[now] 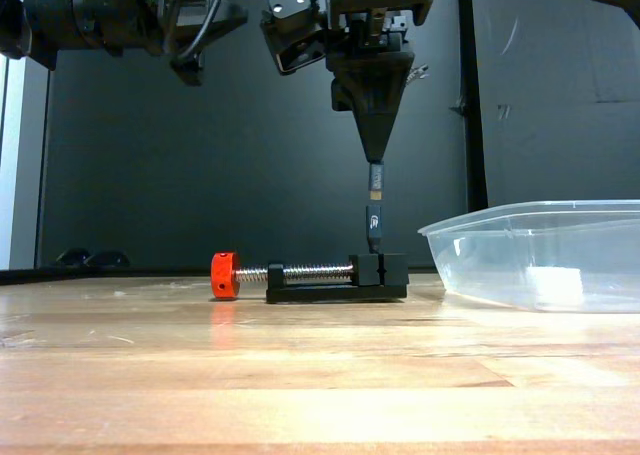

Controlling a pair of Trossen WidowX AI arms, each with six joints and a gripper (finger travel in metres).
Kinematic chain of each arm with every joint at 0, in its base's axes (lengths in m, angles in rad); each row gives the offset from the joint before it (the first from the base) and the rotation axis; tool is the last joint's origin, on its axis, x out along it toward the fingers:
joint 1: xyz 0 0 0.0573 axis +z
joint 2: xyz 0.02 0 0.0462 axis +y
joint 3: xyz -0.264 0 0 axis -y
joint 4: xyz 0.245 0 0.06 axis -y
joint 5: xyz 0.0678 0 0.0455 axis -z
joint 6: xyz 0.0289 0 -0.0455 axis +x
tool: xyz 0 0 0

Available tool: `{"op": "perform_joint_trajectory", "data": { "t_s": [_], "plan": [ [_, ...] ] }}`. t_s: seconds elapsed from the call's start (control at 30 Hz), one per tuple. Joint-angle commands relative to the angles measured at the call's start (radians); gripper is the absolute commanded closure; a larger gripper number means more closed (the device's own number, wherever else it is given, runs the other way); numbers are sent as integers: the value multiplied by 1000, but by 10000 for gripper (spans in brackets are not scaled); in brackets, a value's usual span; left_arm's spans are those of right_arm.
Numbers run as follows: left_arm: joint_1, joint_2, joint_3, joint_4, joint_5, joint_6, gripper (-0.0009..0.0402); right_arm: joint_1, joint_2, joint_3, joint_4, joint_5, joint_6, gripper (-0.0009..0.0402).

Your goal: Pick the USB-C connector and install on taskboard

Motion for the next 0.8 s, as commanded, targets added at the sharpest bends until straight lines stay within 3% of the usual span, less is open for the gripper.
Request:
{"op": "perform_joint_trajectory", "data": {
  "t_s": [0.03, 0.8],
  "plan": [
    [0, 0, 0, 0, 0, 0, 393, 1, 6, 29, -18, 21, 7, 394],
    [0, 0, 0, 1, 0, 0, 393, 0, 6, 2, 4, 21, 16, 394]
  ]
}}
